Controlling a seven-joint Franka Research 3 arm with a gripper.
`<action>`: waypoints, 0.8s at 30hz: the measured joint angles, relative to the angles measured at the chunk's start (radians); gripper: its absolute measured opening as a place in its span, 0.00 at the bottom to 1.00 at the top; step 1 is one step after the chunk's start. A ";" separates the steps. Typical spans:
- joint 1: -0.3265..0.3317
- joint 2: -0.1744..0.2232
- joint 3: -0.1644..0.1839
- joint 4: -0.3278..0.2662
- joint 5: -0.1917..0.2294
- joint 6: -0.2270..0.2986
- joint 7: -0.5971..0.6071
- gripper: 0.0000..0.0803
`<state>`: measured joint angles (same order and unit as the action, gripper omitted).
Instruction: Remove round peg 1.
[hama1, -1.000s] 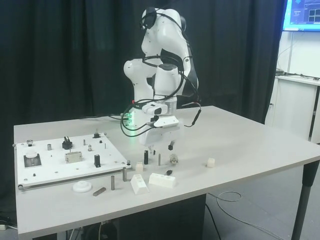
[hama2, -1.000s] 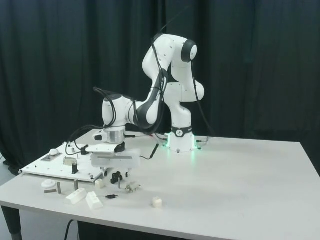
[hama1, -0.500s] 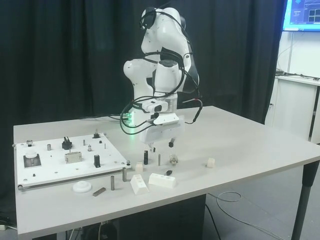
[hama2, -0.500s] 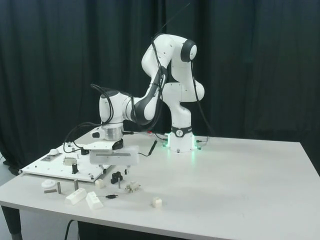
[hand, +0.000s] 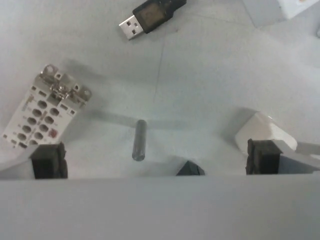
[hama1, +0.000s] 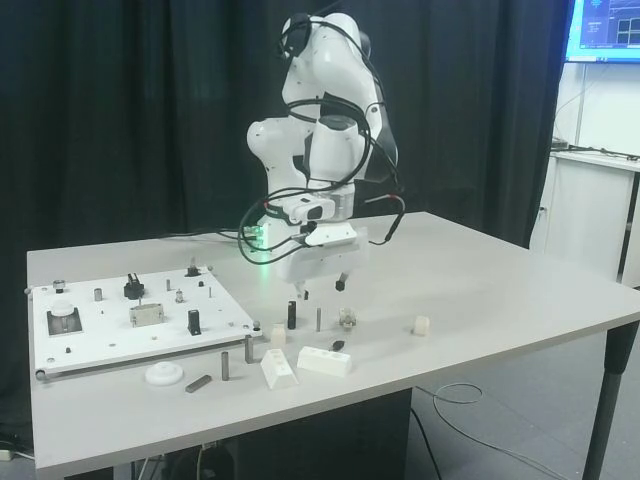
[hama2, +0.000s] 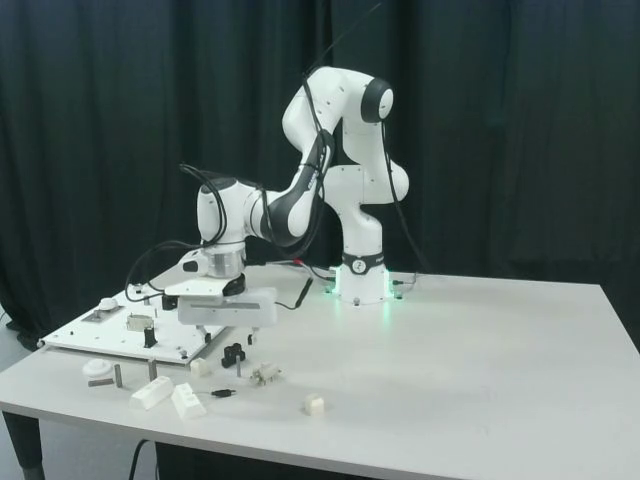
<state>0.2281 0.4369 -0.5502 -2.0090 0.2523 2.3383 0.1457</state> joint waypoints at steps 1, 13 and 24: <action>0.000 -0.002 -0.001 0.000 -0.003 -0.003 0.000 1.00; -0.002 -0.016 -0.024 -0.002 -0.059 -0.037 0.006 1.00; -0.043 -0.024 -0.037 -0.015 -0.139 -0.069 0.008 1.00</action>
